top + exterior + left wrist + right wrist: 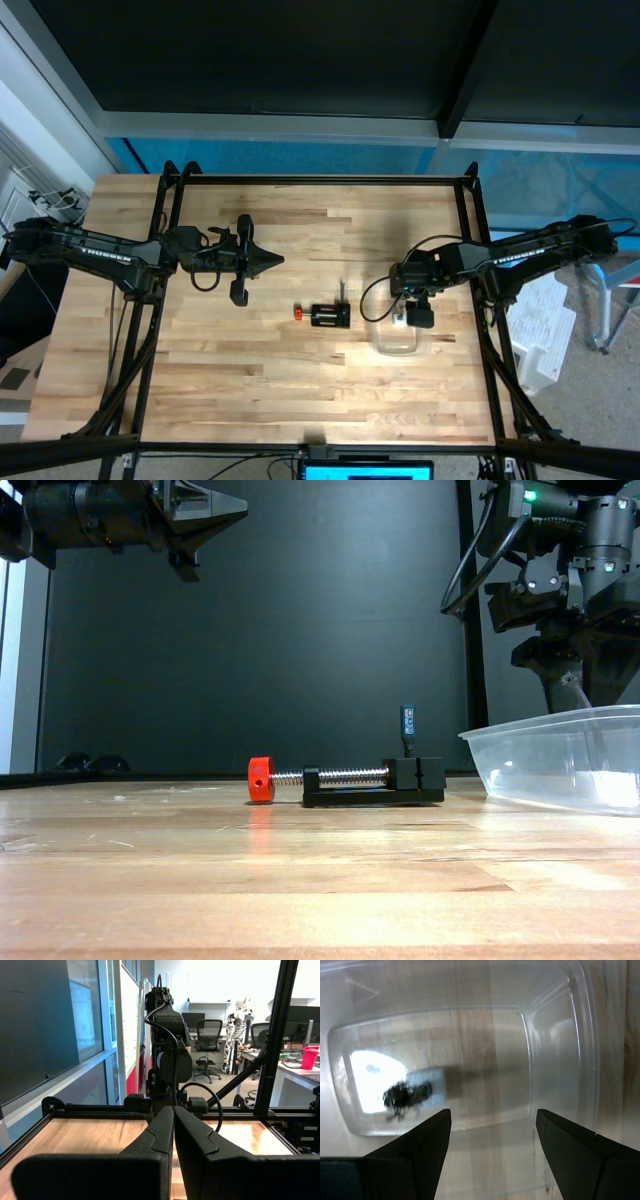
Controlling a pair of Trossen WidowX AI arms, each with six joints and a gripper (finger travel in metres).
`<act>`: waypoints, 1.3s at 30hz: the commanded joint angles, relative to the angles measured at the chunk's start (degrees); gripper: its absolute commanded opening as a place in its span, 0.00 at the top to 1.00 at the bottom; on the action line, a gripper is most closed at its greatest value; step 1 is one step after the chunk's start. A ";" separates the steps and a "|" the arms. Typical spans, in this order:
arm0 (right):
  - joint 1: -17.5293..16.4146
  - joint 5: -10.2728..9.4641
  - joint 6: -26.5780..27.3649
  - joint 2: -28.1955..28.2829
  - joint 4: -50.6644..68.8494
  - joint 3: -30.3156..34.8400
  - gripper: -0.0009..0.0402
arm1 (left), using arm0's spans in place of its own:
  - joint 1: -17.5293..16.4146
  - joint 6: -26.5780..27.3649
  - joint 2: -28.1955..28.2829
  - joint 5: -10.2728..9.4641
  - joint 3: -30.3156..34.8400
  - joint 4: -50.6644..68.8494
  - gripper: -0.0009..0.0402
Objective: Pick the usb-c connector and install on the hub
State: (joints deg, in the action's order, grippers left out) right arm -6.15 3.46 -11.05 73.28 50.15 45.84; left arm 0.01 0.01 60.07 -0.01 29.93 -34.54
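The right claw [492, 1115] hangs directly above the clear tray [395, 347], pointing down into it, with its fingers spread wide and nothing between them. This spread leaves room for both fingers to pass either side of a small part. The usb-c connector [433, 1076] lies flat on the tray floor, to one side of the line between the fingertips; it shows as a small pale piece with a dark, blurred portion beside it. It is not yet gripped. The claw will probably need a sideways correction before it descends. The tray walls are close, so the approach should be kept near vertical. The hub [375, 780] rests on the wooden surface [250, 380], just beside the tray and apart from it. Its red knob [260, 779] points away from the tray, and a thin pin [407, 725] stands upright at the end nearest the tray, which puts the receiving end within short reach of the working arm. The left claw [173, 1108] is pressed shut on nothing and held high over the surface, well clear of the hub, so that it does not obstruct the transfer path.
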 commanded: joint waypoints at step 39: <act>-0.11 -0.02 -0.02 3.39 -4.85 -2.78 0.40 | -0.02 0.00 0.02 0.00 0.02 0.00 0.98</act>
State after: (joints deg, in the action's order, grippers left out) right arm -6.26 3.42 -11.07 76.66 45.30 43.05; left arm 0.01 0.01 60.07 -0.03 29.93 -34.52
